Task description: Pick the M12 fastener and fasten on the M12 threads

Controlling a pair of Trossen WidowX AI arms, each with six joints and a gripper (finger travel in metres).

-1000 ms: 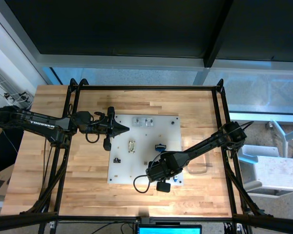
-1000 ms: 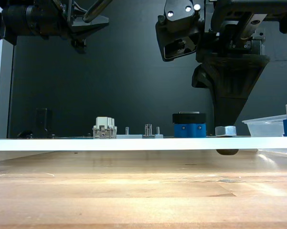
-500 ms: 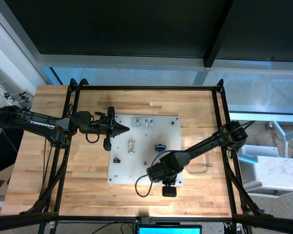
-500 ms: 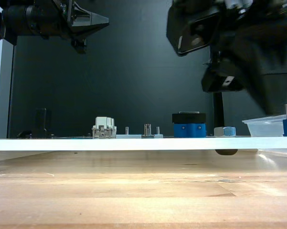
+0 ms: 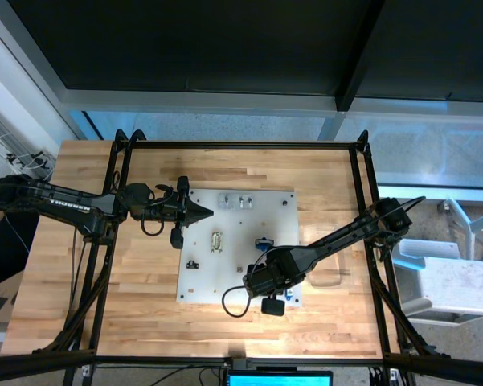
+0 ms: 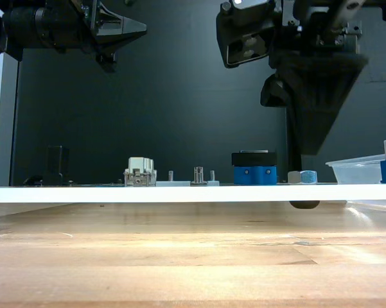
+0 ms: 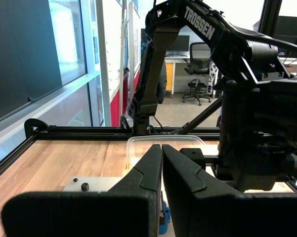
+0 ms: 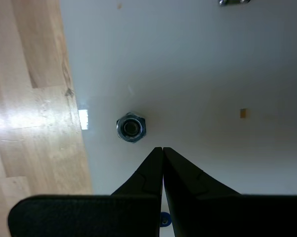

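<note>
On the pale wooden slatted table [image 5: 104,322], a flat white rectangular task board [image 5: 201,273] is lying near the middle, and a clear plastic tray [image 5: 329,280] is sitting on the wood just off the board's right edge.

The black left arm is reaching in from the table's left edge. Its left gripper [image 5: 199,212] is hovering high over the board's far left corner, fingers pressed together along their whole length and holding nothing, as the left wrist view shows [image 7: 161,146].

The black right arm is stretching in from the table's right edge. It is pointing its right gripper [image 5: 265,279] straight down over the board's near right part. In the right wrist view the right gripper [image 8: 162,148] is showing its two fingers closed tip to tip, with nothing caught between them.

The small silver hexagonal M12 nut [image 8: 131,127] is sitting on the white board close to the board's edge, where the wood begins. It is lying just beyond the closed fingertips and off to one side of them, apart from them and not touched. A dark core is filling its hole, so the nut is sitting on its stud, the short black threaded M12 stud [image 8: 131,128], whose ribs are not showing.
</note>
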